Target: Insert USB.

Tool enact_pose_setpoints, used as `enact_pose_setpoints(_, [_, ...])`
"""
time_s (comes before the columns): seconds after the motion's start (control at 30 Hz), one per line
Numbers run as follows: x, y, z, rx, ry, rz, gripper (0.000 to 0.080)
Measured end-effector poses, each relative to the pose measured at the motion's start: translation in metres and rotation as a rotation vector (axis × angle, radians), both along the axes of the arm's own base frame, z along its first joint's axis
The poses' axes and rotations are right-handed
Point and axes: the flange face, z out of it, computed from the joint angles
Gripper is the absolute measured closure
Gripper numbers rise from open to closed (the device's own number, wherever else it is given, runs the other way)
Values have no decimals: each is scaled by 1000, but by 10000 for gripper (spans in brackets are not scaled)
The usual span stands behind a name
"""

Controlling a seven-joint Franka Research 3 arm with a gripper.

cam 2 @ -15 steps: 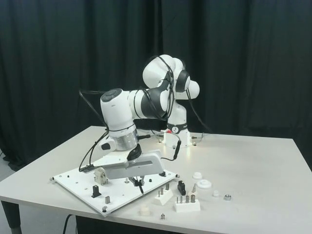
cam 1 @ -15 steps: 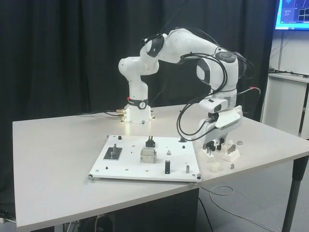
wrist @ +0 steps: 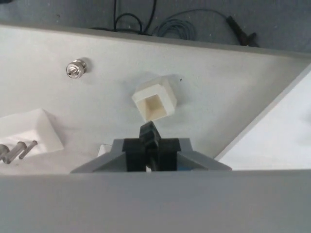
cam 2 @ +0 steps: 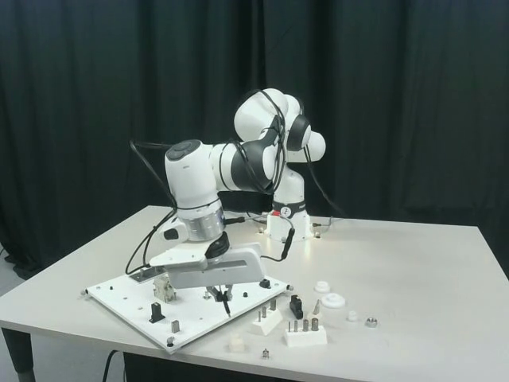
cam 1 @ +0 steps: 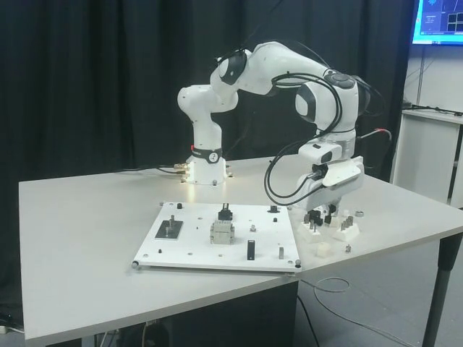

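In the wrist view my gripper (wrist: 149, 154) is shut on a small black plug (wrist: 149, 132) that sticks out past the black fingertips. It hangs just above the grey table, off the edge of the white board (cam 1: 217, 238), near the loose white parts. In the first room view the gripper (cam 1: 323, 214) is over the white holders, and in the second room view the gripper (cam 2: 223, 301) is at the board's corner. On the board stand a grey block (cam 1: 221, 233) and a black upright piece (cam 1: 250, 249). I cannot make out the socket.
A white cube with a square hole (wrist: 154, 101) lies on the table right under the plug. A metal nut (wrist: 75, 68) and a white holder with pins (wrist: 30, 130) lie nearby. Another black part (cam 2: 296, 305) and white gears (cam 2: 332, 299) lie further off. The table edge is close.
The hand has risen a little above the table, with the black plug still between the fingers. The parts on the table have not moved.
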Motion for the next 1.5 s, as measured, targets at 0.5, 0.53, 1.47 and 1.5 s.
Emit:
enact_pose_setpoints(0.5, [2,-1,6,-7,-16,0,751])
enact_pose_setpoints(0.53, [2,-1,6,-7,-17,0,751])
enact_pose_setpoints(1.47, [10,-35,28,-98,-98,-151,752])
enact_pose_setpoints(1.5, [11,-37,30,-103,-102,-166,752])
